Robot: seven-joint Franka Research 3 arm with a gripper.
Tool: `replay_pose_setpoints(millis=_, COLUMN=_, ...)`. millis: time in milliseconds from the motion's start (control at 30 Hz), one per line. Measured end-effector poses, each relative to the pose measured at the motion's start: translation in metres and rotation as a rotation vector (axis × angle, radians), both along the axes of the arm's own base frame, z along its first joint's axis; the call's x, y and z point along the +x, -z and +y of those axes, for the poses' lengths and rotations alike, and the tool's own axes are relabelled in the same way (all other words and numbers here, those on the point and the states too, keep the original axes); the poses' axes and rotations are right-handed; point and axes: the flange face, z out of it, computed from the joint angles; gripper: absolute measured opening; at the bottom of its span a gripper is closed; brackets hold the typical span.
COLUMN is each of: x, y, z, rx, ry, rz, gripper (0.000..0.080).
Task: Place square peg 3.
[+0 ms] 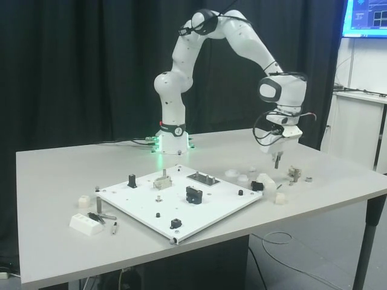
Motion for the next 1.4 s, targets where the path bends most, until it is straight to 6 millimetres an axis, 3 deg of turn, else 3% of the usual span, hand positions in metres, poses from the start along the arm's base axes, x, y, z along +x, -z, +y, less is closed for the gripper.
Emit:
replay_pose_setpoints(millis=567, x=0.004, y=0.027, z=0.019, rx=-0.002, ry=-0.004, rz=0.028, gripper=0.0076)
replay_pose_setpoints(millis=1233, x=0.007, y=0.041, z=0.028, rx=0.008, ry=0.005, rz=0.042, gripper=0.0076)
replay_pose_setpoints(millis=1267, x=0.007, y=0.041, z=0.029, rx=0.009, ry=0.005, rz=0.041, gripper=0.0257)
replay_pose_setpoints(millis=1400, x=0.009, y=0.039, z=0.03, rx=0.01, ry=0.004, rz=0.038, gripper=0.0257)
